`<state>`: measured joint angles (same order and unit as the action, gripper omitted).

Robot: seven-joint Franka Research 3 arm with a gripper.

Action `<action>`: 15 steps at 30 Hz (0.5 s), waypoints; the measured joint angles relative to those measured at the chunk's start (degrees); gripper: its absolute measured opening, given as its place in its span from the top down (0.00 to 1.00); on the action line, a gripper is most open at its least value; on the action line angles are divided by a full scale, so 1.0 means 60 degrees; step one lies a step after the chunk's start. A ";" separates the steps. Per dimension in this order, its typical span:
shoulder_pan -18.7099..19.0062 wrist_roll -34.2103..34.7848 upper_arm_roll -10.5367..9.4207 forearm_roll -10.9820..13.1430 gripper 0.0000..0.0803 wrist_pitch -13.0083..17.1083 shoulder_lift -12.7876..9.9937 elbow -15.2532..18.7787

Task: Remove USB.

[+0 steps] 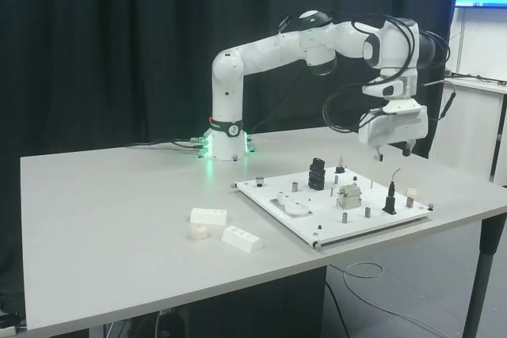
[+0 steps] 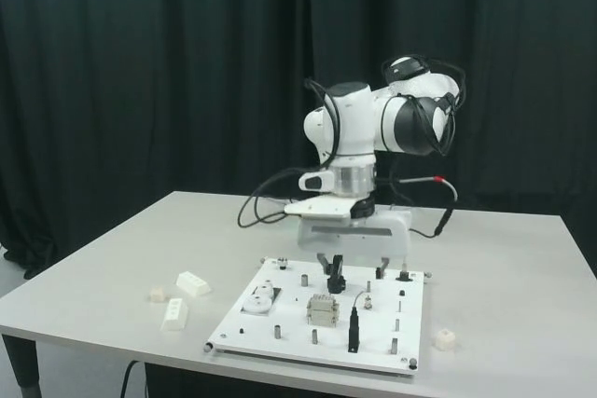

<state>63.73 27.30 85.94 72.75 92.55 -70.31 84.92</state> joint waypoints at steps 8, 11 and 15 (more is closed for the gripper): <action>-0.0055 0.0115 -0.0330 -0.0164 0.00 0.0061 -0.0139 -0.0201; -0.0068 0.0112 -0.0426 -0.0278 0.00 0.0175 -0.0225 -0.0265; -0.0076 0.0100 -0.0587 -0.0412 0.00 0.0466 -0.0299 -0.0301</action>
